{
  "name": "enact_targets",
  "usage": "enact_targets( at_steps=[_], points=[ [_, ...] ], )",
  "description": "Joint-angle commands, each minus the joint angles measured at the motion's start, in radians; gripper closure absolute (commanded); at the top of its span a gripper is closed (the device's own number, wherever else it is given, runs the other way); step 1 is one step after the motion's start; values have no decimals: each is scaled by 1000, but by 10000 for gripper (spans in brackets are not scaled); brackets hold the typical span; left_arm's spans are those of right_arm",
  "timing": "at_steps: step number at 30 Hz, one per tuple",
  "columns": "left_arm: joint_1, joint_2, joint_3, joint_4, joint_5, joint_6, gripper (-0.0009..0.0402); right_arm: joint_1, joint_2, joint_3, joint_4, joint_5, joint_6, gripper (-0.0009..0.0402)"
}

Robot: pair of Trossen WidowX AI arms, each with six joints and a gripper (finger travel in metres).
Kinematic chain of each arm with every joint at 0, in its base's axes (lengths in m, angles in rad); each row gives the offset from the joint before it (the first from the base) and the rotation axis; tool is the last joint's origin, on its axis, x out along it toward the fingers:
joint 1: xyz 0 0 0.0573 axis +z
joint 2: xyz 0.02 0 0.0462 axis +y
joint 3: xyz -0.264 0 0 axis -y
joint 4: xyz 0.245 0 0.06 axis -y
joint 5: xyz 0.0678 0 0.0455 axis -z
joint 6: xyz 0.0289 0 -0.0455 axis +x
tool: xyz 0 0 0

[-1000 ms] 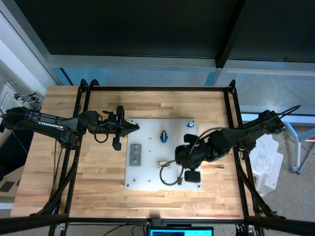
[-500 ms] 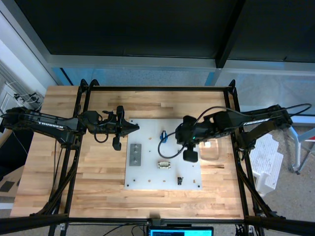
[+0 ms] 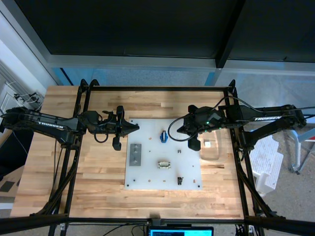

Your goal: Pick the USB connector and install on taskboard

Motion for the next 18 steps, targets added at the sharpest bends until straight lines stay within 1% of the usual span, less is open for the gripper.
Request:
enact_targets(
  at_steps=[1,2,9,13,17,18],
  points=[
    [0,0,0,0,0,0,393,-15,-32,-61,129,-19,-23,393],
    [0,0,0,0,0,0,393,-19,-39,-80,170,-25,-27,393],
    [0,0,0,0,0,0,393,-31,-92,-200,414,-24,-45,393],
    [0,0,0,0,0,0,393,-36,-107,-250,514,-29,-50,393],
    [0,0,0,0,0,0,393,-44,-108,-306,660,-97,-45,393],
    [0,0,0,0,0,0,393,-45,-108,-319,695,-97,-45,393]
  ],
)
